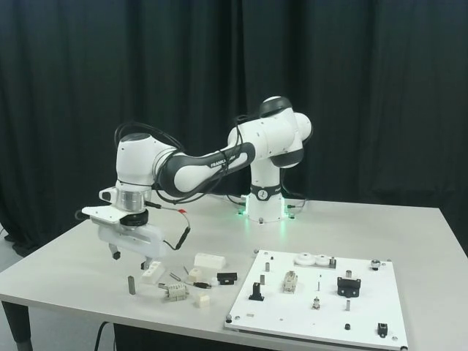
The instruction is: Remove BNC.
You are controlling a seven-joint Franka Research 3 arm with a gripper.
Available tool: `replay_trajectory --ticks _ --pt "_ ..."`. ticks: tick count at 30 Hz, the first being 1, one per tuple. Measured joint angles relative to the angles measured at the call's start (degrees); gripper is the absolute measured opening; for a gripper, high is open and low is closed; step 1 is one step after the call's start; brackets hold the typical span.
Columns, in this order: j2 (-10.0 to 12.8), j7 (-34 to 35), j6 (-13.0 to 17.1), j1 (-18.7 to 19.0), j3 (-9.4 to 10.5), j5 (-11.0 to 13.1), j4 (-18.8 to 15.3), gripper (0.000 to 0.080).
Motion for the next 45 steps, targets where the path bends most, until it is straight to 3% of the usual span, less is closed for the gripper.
replay_trajectory --ticks 38,45 --pt "-0.1 1.7 -0.1 1.6 -0.94 0.0 0.0 0.0800" --pt "-0.1 4.3 -1.3 2.2 -0.94 0.0 0.0 0.0800"
